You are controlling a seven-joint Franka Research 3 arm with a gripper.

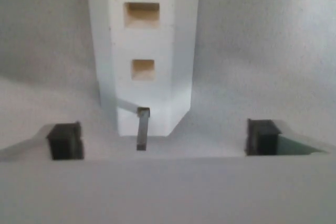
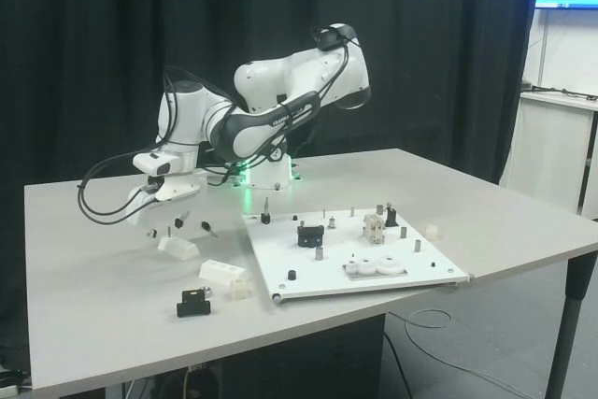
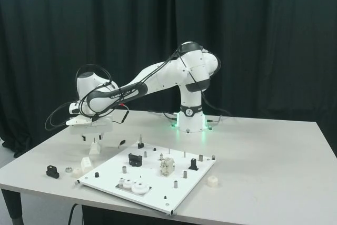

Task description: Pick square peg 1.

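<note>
fingers [image 1: 65,141] of the gripper [image 1: 163,141] stand wide apart in my wrist view, the two black pads on either side with nothing clamped between them. between the pads i see the white holder block [image 1: 144,51], a long block with a row of square holes along its top face. square peg 1 [image 1: 142,128], a thin grey bar, leans against the near end of that block, its top resting at the block's edge and its foot on the grey table [image 1: 262,51].

from the first room view i see the gripper [image 2: 166,227] hovering just above the holder block [image 2: 177,247], not touching it. on the far side of the block from the arm's base lie another white block [image 2: 225,277] and a small black part [image 2: 193,302]. the white board [image 2: 308,277] with its small fittings sits beside the holder block, toward the table's middle.

the second room view shows the arm [image 3: 142,85] stretched low from its base [image 3: 190,122], with the gripper [image 3: 95,142] over the holder block [image 3: 95,149], near the board's [image 3: 152,193] corner.
</note>
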